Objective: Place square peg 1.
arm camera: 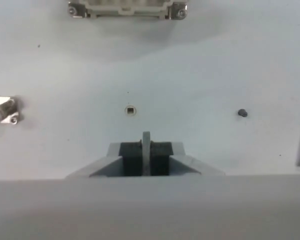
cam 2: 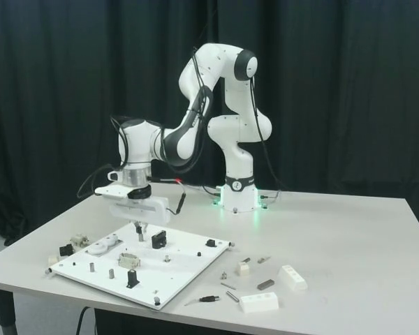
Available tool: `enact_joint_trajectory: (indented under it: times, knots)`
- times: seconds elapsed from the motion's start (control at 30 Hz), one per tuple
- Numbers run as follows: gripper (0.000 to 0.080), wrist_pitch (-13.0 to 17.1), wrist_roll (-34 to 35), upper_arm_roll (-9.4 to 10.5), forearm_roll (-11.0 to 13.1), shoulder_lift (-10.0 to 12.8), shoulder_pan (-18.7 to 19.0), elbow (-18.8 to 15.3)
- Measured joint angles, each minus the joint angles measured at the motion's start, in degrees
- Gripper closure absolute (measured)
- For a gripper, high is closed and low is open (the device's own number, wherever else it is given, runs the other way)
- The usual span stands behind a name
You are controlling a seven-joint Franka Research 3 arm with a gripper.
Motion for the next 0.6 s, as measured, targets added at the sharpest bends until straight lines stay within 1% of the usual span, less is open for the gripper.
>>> enact_joint_trajectory:
  times: [0.27, 0.6]
  knots:
    - [0.0775, -1.55, 0.32, -0.21, -0.67, -0.43, 0.00, 0.94]
    - [0.0775, -2.15, 0.62, -0.21, -0.94, -0.48, 0.02, 1.41]
